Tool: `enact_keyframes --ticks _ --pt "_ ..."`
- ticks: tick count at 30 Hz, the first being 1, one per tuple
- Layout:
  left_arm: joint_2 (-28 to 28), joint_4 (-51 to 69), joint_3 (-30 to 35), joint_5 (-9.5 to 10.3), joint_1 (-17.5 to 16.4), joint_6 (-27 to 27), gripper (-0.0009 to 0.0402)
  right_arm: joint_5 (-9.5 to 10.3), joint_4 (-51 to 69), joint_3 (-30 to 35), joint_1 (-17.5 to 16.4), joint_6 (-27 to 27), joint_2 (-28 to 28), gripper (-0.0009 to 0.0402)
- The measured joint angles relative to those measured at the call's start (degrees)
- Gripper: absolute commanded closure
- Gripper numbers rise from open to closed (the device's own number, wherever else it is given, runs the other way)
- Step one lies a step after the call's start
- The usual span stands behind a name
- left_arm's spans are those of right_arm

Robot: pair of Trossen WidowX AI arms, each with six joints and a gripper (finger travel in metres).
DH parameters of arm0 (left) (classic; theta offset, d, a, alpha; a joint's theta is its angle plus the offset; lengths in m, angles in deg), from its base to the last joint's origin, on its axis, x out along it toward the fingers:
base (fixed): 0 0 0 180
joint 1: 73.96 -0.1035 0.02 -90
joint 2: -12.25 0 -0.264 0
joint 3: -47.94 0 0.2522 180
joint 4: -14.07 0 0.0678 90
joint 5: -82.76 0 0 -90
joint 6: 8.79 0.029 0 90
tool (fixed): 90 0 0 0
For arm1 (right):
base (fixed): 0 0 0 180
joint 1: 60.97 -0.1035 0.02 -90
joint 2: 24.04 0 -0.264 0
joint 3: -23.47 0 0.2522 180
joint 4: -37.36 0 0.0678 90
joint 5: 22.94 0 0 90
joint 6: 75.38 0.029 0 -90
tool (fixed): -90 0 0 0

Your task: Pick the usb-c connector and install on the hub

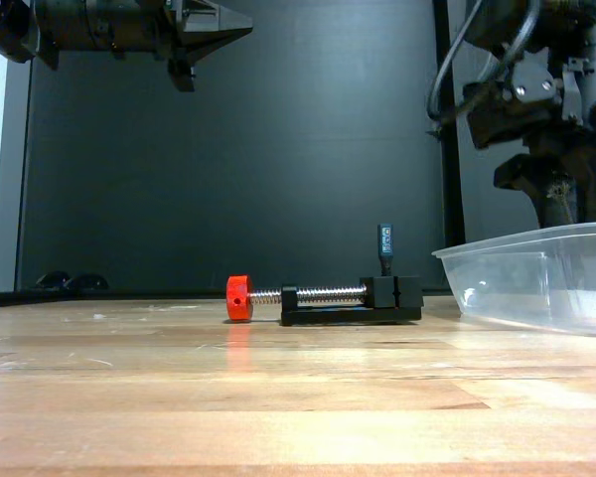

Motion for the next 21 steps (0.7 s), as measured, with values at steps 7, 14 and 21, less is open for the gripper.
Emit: enact_keyframes --ticks 7,14,21 --pt "0.0 0.0 0.0 0.0 0.0 0.0 0.0393 0.0 -2.7 -1.9 0.0 -0.2 0.0 0.0265" --pt "0.0 0.0 0.0 0.0 0.0 0.0 0.0393 0.0 -2.7 -1.9 0.0 -1.5 0.0 0.0325" --pt "0.0 0.0 0.0 0.0 0.0 0.0 0.0393 0.0 -2.6 -1.9 0.0 -1.5 0.0 0.0388"
